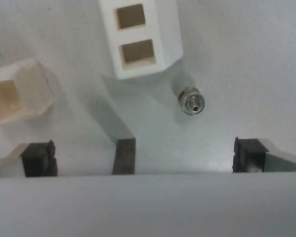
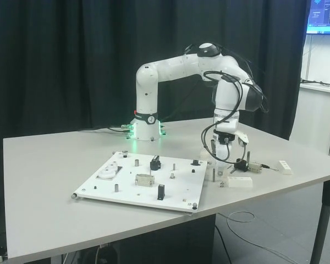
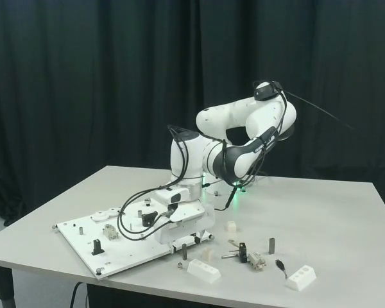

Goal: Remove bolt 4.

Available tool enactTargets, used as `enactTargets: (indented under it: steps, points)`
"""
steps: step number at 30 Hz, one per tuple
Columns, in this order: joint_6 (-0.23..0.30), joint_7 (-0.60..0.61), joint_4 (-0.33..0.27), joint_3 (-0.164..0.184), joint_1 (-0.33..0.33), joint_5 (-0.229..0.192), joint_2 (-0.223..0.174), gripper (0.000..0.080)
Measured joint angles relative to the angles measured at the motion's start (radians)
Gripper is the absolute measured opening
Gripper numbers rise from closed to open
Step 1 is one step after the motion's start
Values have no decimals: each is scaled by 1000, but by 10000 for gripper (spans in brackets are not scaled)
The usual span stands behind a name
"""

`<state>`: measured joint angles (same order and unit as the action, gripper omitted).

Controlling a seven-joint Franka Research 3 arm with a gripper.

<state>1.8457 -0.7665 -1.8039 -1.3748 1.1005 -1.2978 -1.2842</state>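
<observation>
A dark bolt (image 1: 124,155) stands upright on the grey table just off the white board's (image 2: 148,187) edge, also seen as the upright bolt (image 2: 213,171) (image 3: 184,251). My gripper (image 1: 142,157) hangs over it, open. The bolt is between the black pads (image 1: 38,159), nearer one of them, and touches neither. From the room cameras the gripper (image 2: 220,158) (image 3: 187,237) points straight down beside the board. Several bolts and small parts still stand on the board.
A white block with two square holes (image 1: 138,37) (image 3: 203,270) lies close by, with a short metal bolt (image 1: 191,101) on its side next to it. A small white cube (image 1: 15,94) sits nearby. Black connector parts (image 2: 246,165), another white block (image 3: 300,277) and a peg (image 3: 271,245) lie further off.
</observation>
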Motion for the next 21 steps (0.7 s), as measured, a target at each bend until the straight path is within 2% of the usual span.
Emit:
enactTargets:
  steps: [1,8,21]
  points:
    - [-2,1,2,-3,0,4,0,794]
    - [-8,11,13,-13,0,19,2,794]
    - [-14,46,14,-26,0,21,6,800]
